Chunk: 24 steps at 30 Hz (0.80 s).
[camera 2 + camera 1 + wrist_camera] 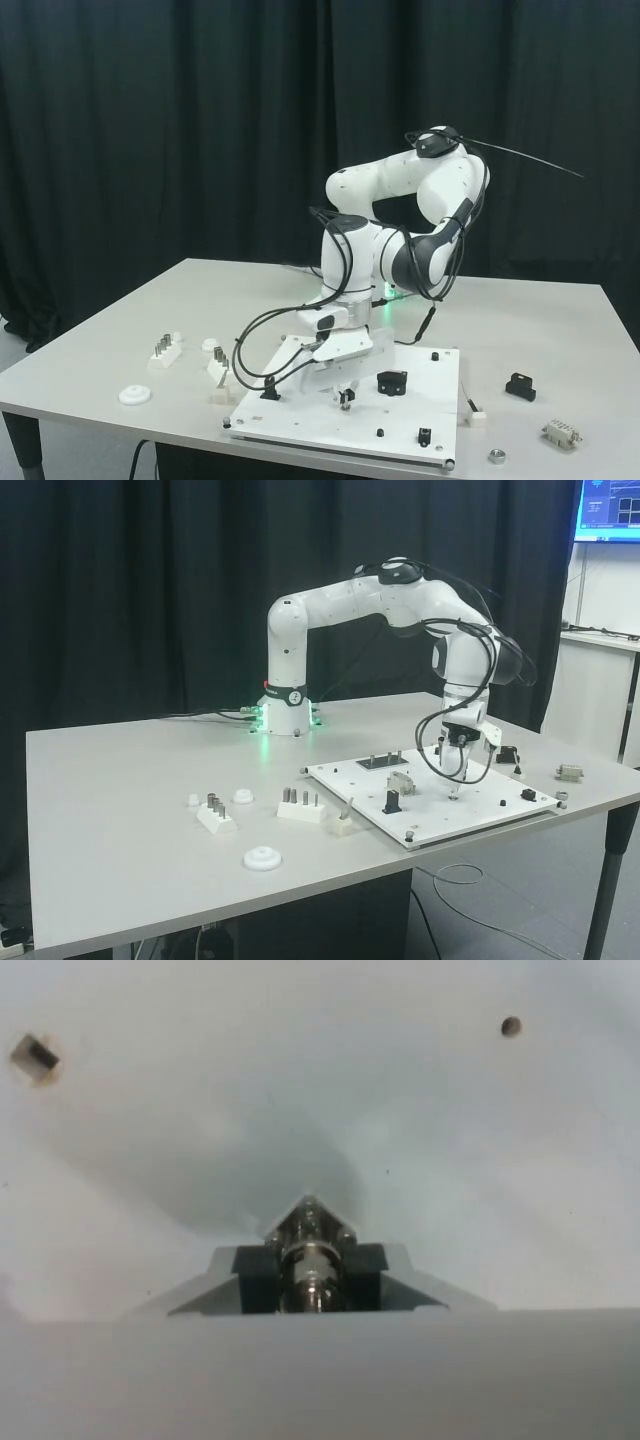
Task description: Insert BNC.
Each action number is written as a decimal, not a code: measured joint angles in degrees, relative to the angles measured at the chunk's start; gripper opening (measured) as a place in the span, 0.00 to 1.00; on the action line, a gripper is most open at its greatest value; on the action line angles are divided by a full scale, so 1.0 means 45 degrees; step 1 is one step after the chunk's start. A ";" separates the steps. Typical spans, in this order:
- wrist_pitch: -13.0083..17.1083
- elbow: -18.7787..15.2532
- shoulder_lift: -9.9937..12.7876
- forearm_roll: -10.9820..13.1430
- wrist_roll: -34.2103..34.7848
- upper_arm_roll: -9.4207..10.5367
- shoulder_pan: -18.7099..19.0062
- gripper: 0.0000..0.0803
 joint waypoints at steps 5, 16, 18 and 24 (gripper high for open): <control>0.0001 -0.0012 0.0000 0.0080 0.0329 0.0000 -0.0010 0.15; 0.0021 -0.0014 0.0000 0.0098 0.1886 0.0000 -0.0008 0.15; 0.0029 -0.0014 0.0001 0.0097 0.1971 0.0001 -0.0005 0.15; 0.0077 -0.0050 0.0005 0.0087 0.2321 -0.0001 0.0034 0.15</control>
